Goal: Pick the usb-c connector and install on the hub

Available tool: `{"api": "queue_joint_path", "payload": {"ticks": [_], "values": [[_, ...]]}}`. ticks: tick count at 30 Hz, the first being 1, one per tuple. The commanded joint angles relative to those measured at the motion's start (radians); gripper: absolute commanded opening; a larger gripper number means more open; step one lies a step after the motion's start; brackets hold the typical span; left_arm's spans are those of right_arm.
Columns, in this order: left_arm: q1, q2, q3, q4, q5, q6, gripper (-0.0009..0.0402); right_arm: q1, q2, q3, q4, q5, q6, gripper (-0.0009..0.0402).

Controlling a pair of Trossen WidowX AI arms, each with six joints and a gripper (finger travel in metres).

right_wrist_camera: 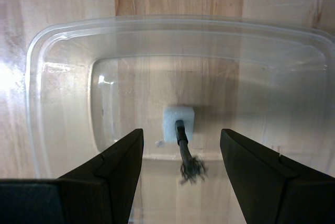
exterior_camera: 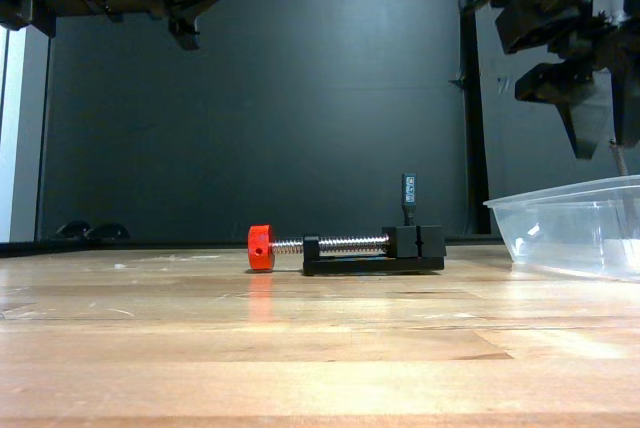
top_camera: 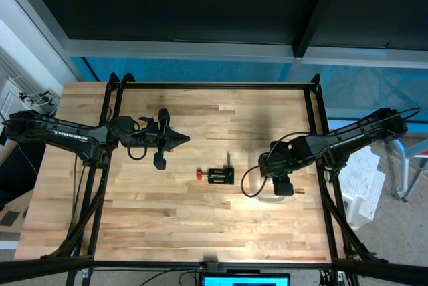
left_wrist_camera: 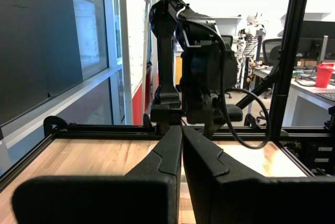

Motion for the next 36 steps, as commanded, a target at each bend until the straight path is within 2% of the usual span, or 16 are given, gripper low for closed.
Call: {"api": "queue_joint_path", "payload": {"ticks": [1,12,20,23,28,36], "values": [[0.000,0.000,0.000,0.000,0.000,0.000,0.0000,0.001,-0.028,-0.012,-0.017,0.001,0.015,0.0204],[0.000,0.000,0.000,0.000,0.000,0.000,0.0000,0.010,-0.118,-0.093,-0.019,0.001,0.041,0.0204],[0.000,0.000,0.000,0.000,0.000,0.000,0.0000,0.013,-0.116,-0.095,-0.016,0.006,0.038,0.0204],[0.000,0.000,0.000,0.000,0.000,0.000,0.0000,0.015,-0.115,-0.095,-0.013,0.031,0.040,0.0204],[0.000,0.000,0.000,0.000,0.000,0.000,0.0000,0.020,-0.079,-0.106,0.025,0.028,0.039,0.0204],[0.000,0.000,0.000,0.000,0.000,0.000,0.0000,0.034,-0.075,-0.169,0.104,0.028,0.061,0.0203]]}}
